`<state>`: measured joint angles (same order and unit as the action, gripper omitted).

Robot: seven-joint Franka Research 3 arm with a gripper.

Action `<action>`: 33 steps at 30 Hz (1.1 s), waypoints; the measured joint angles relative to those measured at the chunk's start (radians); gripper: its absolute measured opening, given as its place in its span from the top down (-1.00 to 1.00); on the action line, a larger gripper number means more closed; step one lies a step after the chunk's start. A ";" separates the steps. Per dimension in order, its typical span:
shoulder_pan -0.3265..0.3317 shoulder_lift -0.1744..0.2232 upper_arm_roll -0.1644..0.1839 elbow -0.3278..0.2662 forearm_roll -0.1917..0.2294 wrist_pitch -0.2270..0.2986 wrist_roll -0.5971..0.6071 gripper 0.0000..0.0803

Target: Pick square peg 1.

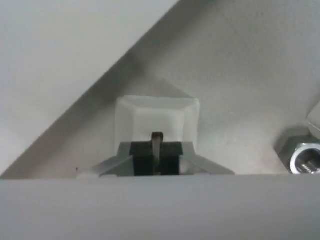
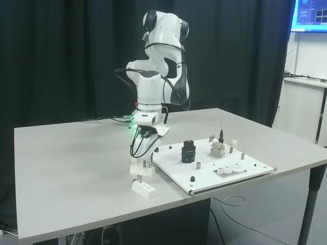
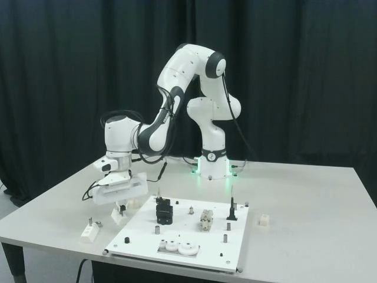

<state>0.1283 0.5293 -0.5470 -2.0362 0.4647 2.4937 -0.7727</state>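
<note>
The white arm [image 3: 165, 112] bends low over the grey table [image 2: 66, 153], just off the edge of the white board [image 2: 214, 171]. Its gripper [image 1: 157, 160] is down at a small white block [image 1: 157, 122], and the black fingers [image 1: 142, 159] are pressed together on a thin upright peg [image 1: 157, 145], square peg 1, standing in that block. A second white holder [image 2: 143, 189] with its own pin sits nearby on the table, nearer the front edge. A metal nut [image 1: 300, 157] lies close beside the block.
</note>
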 joint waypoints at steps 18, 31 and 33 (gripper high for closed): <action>-0.001 -0.001 -0.023 0.057 -0.013 -0.085 0.032 0.94; -0.001 -0.010 -0.052 0.133 -0.070 -0.226 0.126 0.94; -0.001 -0.012 -0.054 0.139 -0.079 -0.239 0.135 0.94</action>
<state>0.1272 0.5170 -0.6010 -1.8971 0.3853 2.2543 -0.6379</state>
